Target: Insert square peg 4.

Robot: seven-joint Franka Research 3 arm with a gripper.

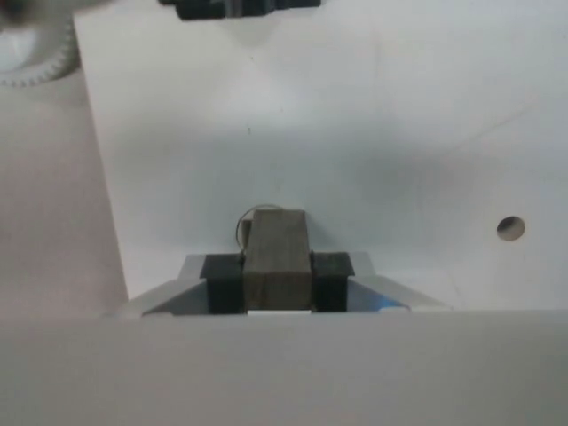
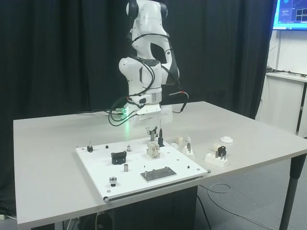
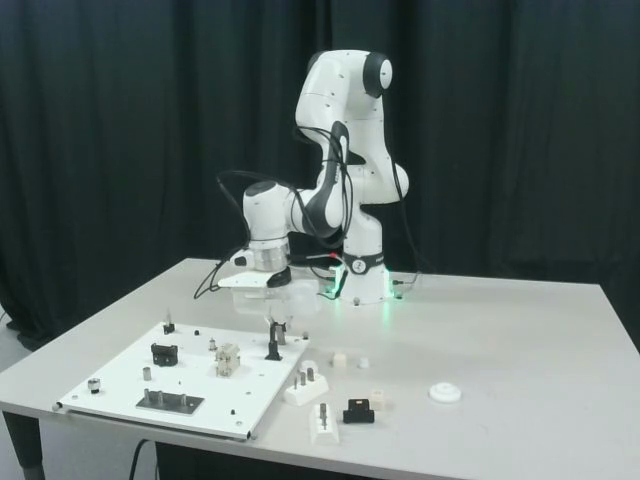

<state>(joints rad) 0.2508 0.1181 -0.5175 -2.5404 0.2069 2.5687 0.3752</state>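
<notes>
Gripper [image 1: 278, 286] closed on the square peg [image 1: 276, 257]: black fingertip pads [image 1: 222, 282] press its two opposite sides, peg held upright between them, its lower end pointing down at the white board [image 1: 355, 133]. Peg looks to hang just above the board surface (contact cannot be told from the wrist view). A thin curved line shows on the board right behind the peg's end; what it is I cannot tell.

Same board, wrist view: one small round hole [image 1: 510, 228] off to the side, well apart from the peg. A black part [image 1: 240, 7] sits at the far edge of the board. A white toothed gear [image 1: 35, 58] lies on the grey table [image 1: 44, 204], just off the board's corner.

First room view: white arm [image 2: 148, 52] bent over the table, gripper [image 2: 153, 130] low over the rear part of the board [image 2: 96, 163], near a small pale block fixture [image 2: 153, 149] and a black upright piece [image 2: 161, 140]. Also on the board: black holder [image 2: 118, 156], grey metal plate with pins [image 2: 158, 173]. Off the board, on the table: white stands [image 2: 217, 157] with small parts.

Second room view: green light at the arm's base [image 3: 333, 288]; a white disc [image 3: 444, 393] lies alone on the table.
</notes>
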